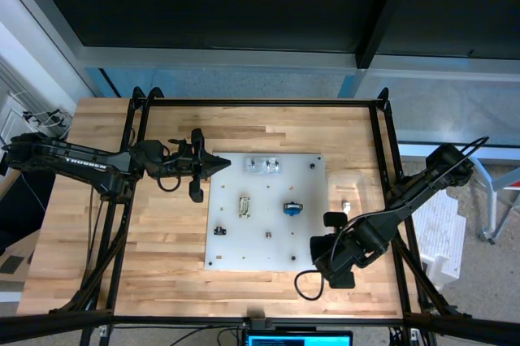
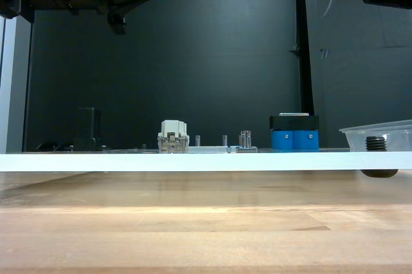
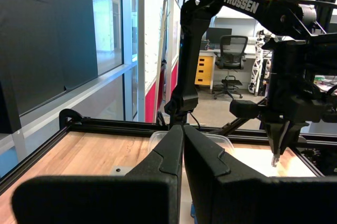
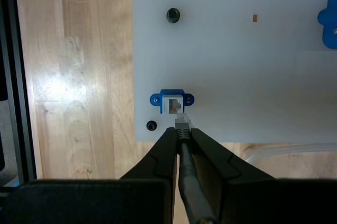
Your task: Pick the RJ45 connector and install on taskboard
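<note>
A pale wooden bench [image 1: 162, 232] inside a black frame [image 1: 258, 102] carries a white board [image 1: 252, 253]. A clear tray [image 1: 357, 179] lies just beside the board's right edge. Beyond the bench's far edge stands a dark wall [image 2: 212, 49]. The left wrist view looks across into an office with glass partitions and a swivel chair [image 3: 231, 50].

The left end effector [image 3: 183, 135] hangs high over the board's far left corner, its fingers pressed together on nothing. The right end effector [image 4: 181, 129] sits at the board's near right corner, clamped on a grey cord [image 4: 190, 192]. The cord's pale plug [image 4: 181, 121] meets the mouth of a blue socket [image 4: 171, 101]. How deep the plug sits cannot be told.

In the high view the right arm's bulk hides the plug. The low view cuts off both arms at its upper edge.
</note>
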Controlling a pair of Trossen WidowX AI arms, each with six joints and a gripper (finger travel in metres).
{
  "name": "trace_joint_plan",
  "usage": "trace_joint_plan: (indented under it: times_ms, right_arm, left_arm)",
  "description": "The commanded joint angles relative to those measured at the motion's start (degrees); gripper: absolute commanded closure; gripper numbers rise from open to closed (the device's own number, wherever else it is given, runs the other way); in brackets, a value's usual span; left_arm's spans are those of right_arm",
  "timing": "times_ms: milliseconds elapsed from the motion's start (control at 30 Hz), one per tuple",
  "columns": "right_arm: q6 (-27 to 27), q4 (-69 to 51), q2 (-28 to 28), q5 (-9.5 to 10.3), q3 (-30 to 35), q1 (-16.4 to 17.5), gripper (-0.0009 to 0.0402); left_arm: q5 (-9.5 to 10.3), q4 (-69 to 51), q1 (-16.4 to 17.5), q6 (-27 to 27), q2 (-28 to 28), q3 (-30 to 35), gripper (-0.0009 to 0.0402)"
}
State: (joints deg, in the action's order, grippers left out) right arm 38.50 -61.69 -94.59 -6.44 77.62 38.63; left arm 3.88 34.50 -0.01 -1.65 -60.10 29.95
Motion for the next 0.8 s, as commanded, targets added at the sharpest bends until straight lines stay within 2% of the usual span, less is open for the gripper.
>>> trace_joint_plan:
  times_ms: [33, 800]
  right_arm:
    - [0.11, 0.28, -0.76, -0.02, 0.07, -0.11, 0.0393]
    - [0.04, 2.03, -1.97, 0.44, -0.42, -0.39, 0.0393]
  left_arm:
    - [0.0, 0.02, 0.0, 0.02, 0.0, 0.0, 0.0393]
    - [0.0, 0.0, 0.0, 0.02, 0.0, 0.0, 0.0393]
